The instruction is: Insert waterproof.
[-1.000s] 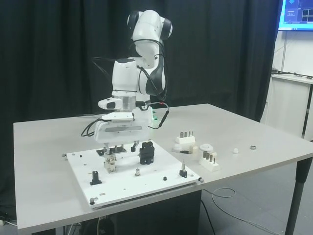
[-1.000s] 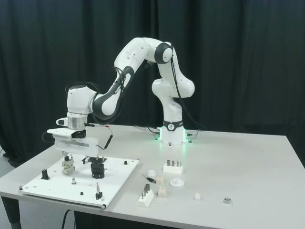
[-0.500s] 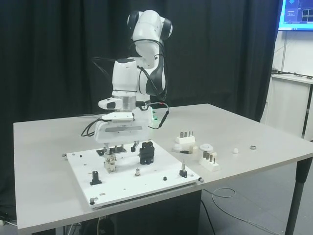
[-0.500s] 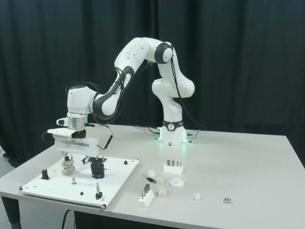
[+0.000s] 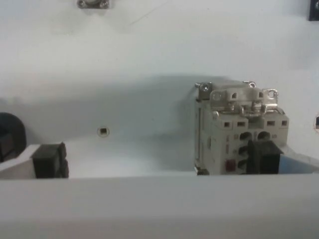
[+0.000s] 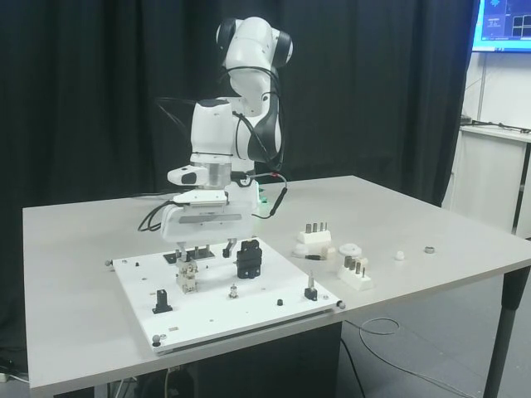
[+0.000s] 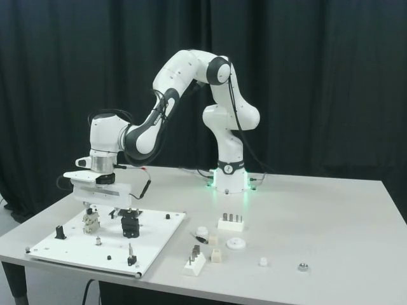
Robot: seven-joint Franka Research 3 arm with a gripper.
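White end effector [image 6: 202, 249] hovers spread over the connector [image 5: 238, 130]; I judge next it should lower straight.

A robotics lab: black curtains [image 7: 318, 82] behind a white arm [image 7: 191, 82] bolted to a grey table [image 7: 331, 216].

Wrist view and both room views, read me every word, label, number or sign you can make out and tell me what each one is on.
None can be read.
Connector block: tiny marks beside its terminals, too blurred to read.
Wall screen: something is displayed, too small to read.
Robot arm: dark lettering on one link, too small to read.
White board: no visible lettering.
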